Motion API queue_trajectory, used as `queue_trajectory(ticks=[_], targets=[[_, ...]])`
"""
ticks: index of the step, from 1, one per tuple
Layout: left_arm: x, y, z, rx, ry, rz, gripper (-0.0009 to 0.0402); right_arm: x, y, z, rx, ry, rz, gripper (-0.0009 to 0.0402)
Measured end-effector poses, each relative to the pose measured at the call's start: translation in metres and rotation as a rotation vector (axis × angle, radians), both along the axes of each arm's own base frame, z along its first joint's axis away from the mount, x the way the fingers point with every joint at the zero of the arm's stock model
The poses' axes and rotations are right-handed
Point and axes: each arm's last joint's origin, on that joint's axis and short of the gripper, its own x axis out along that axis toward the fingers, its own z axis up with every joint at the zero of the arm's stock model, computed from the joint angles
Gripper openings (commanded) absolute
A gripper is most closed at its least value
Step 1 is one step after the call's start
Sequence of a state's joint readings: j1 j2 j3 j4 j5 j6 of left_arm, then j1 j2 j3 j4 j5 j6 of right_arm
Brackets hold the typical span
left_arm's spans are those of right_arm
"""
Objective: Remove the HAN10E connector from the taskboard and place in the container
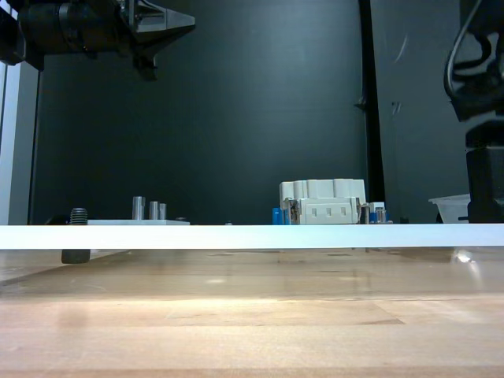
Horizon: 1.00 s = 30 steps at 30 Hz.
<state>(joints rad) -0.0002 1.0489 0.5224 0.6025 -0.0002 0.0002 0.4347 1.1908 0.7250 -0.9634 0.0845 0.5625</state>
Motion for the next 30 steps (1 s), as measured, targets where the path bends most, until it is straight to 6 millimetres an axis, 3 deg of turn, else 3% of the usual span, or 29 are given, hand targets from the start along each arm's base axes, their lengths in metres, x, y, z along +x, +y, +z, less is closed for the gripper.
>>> queue_trajectory(ticks=[9,21,30], targets=[[0.000,0.000,0.000,0.000,0.000,0.000,0.0000,0.019,-0.021,0.055,-0.024,-0.268,0.029,0.0184],[0.000,0.000,0.000,0.000,0.000,0.000,0.0000,0.059,-0.051,0.100,-0.055,-0.850,0.081,-0.0005],[0.000,0.000,0.000,0.000,0.000,0.000,0.0000,0.073,-0.081,0.102,0.003,-1.209,0.098,-0.0001]])
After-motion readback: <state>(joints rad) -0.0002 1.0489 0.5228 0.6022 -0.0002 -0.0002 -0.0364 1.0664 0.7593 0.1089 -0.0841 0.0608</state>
